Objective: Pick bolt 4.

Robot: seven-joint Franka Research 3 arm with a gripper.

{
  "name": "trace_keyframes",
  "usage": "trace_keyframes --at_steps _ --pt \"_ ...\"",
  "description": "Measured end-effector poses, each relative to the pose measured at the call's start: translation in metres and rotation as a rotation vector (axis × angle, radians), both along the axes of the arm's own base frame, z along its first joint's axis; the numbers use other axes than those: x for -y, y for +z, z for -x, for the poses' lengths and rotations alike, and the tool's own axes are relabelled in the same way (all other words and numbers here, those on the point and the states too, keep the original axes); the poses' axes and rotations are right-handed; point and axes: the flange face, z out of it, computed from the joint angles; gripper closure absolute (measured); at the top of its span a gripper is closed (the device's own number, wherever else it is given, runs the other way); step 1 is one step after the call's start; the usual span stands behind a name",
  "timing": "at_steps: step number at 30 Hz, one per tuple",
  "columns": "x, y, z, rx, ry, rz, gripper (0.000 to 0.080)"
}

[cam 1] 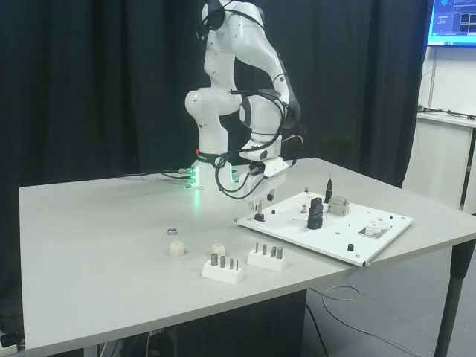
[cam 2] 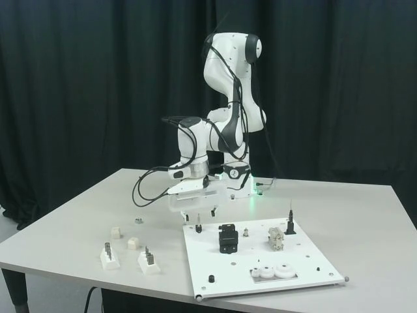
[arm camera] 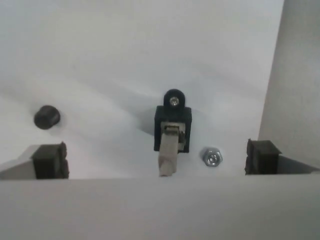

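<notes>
While the white Franka arm (cam 1: 238, 82) was bent low over the near-left corner of the white flat assembly board (cam 1: 327, 238), its two-finger gripper (cam 1: 257, 201) was held just above that board, w/ fingers set wide apart and nothing gripped between them. In the wrist view the two black finger pads (arm camera: 50, 160) were seen at opposite sides, approx. level w/ each other, w/ bare board between.

Bolt 4, taken to be the small hex-headed metal bolt (arm camera: 212, 158) standing in the board, was found between the fingers, nearer one pad, just beside a black clip-like block holding a grey plug (arm camera: 172, 132). A black round knob (arm camera: 46, 117) was seen apart from both, beyond the other pad. Which bolt carried the no. 4 could not be read; no marking was visible.

Board edge was seen close to the gripper in the wrist view, w/ grey table (cam 1: 97, 245) beyond. Open room was left on the table's left half; only two white bolt holders (cam 1: 223, 269), small white pieces (cam 1: 176, 249) and a loose nut (cam 1: 170, 231) were set there, well apart from the board.

Lower part of the wrist view was blocked by the gripper body. In both room views the bolt under the gripper was too small to be made out.
</notes>
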Motion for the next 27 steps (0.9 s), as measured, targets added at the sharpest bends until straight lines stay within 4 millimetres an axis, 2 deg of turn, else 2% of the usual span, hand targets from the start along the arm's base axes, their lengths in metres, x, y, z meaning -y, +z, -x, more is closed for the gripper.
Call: trace_keyframes --at_steps 10,27 --pt "-0.002 0.011 -0.004 0.003 -0.005 -0.006 0.0005" --pt "-0.002 0.018 -0.009 0.004 -0.007 -0.008 0.0003"
